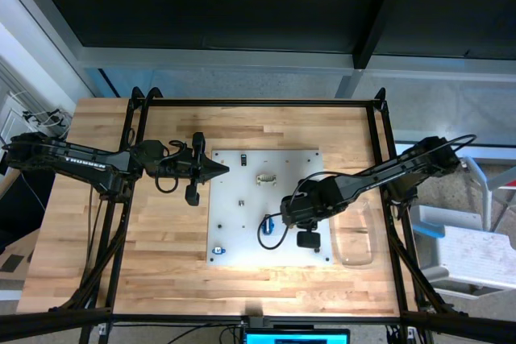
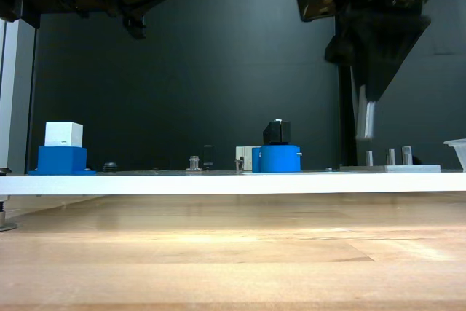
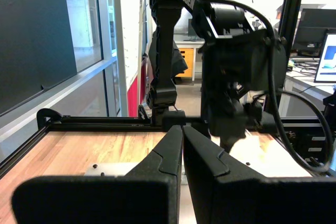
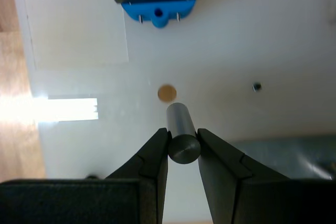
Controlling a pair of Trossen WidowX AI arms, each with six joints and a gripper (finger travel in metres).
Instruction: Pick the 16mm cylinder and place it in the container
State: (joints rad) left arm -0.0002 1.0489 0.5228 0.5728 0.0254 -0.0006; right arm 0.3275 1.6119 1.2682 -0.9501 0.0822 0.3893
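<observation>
The right gripper point(image 4: 182, 132) hangs over the white board point(image 1: 242, 231), in the near-right part of it, with its claw clamped on the 16mm cylinder point(image 4: 184, 148). The peg sits squeezed between the two fingertips and points straight down. Seen from table level its lower end is off the board, with open air beneath it. Right below it there's a small round tan hole point(image 4: 167, 93) in the board, and a grey block point(image 4: 286, 153) lies just beside that spot. A blue connector piece point(image 4: 157, 13) stands a bit further along the board.

The container point(image 1: 355, 237) lies on the worktop point(image 1: 105, 223) near its right edge, towards the near side and just beside the board's right edge. It is apart from the gripper, and I can see nothing inside it.

The left gripper point(image 1: 222, 169) is parked high up over the board's left edge, towards the far side. Its tips point inward and the claw is closed, the two fingers point(image 3: 168, 150) pressed flat together with nothing between them
</observation>
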